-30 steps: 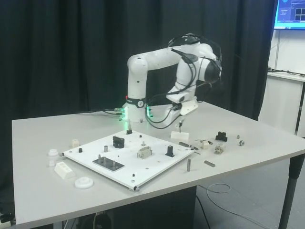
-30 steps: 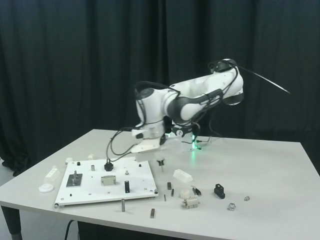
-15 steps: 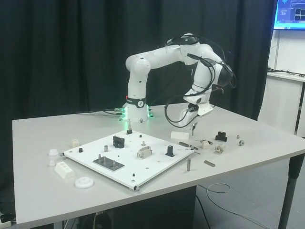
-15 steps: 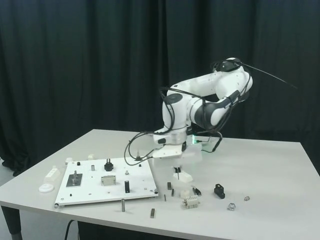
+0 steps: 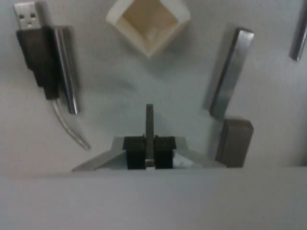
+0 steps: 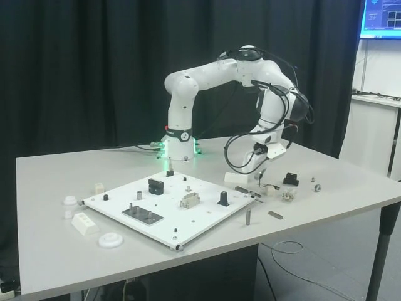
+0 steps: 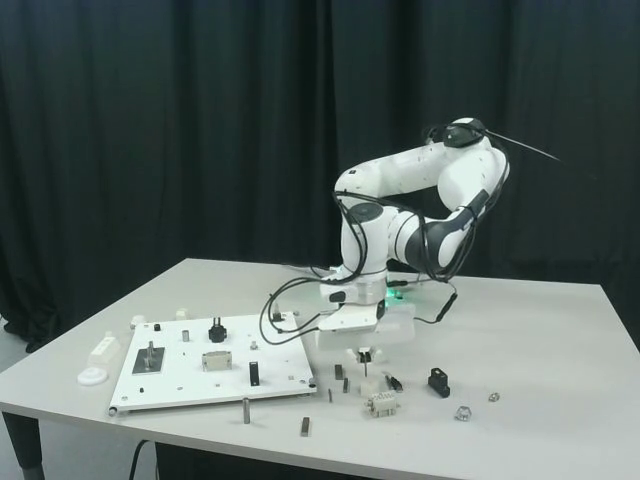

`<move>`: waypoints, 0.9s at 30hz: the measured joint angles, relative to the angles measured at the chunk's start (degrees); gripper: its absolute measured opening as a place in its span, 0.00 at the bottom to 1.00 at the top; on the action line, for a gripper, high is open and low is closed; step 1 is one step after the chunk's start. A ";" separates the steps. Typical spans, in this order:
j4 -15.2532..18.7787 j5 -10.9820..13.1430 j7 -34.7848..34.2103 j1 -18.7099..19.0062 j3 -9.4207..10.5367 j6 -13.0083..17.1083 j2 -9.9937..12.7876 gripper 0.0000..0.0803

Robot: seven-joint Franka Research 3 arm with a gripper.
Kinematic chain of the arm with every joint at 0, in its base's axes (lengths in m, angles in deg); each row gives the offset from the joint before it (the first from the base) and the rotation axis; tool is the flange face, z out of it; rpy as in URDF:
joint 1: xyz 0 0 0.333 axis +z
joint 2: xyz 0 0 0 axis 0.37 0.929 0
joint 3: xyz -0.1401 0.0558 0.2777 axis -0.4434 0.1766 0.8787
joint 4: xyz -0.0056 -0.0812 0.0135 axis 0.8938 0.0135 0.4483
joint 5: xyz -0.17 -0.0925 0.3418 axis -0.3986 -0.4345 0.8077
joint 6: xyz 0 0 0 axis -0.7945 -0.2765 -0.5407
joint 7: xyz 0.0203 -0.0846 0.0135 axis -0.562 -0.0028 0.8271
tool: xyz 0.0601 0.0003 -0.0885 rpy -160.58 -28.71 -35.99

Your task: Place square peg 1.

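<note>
text: none legible | labels: none | screen [image 6: 382, 15]: content too small to read

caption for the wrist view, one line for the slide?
Shut tool above the grey table, near a hollow square cup, USB plug and square metal bar.

On the counter [image 6: 56, 182] the board [image 6: 168, 210] lies in front of the arm's base [image 6: 178, 148]. Just beside the board's edge, under the wrist, lie a hollow block [image 5: 147, 21], a USB plug [image 5: 34, 48] touching a round pin [image 5: 65, 69], and a square bar [image 5: 230, 72].
</note>
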State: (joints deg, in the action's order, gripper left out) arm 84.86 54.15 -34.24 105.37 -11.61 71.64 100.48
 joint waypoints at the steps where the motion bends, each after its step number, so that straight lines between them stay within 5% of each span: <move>1: 0.00 0.11 -0.02 0.01 0.19 0.29 0.00 0.05; 6: -0.06 0.24 -0.79 0.08 0.81 1.33 0.00 0.05; 7: -0.10 0.24 -0.92 0.08 0.88 1.42 0.00 0.24; 12: -0.39 0.24 -1.29 0.09 0.91 1.58 -0.03 0.24; 13: -0.46 0.24 -1.32 0.09 0.90 1.60 -0.05 0.62; 17: -0.68 0.24 -1.53 0.09 0.84 1.61 -0.32 0.62; 18: -0.73 0.24 -1.61 0.09 0.82 1.61 -0.41 0.91; 27: -1.07 0.22 -1.85 0.09 0.49 1.52 -1.01 0.91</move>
State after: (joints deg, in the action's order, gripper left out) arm 83.79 54.37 -36.09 105.46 -11.11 73.16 99.47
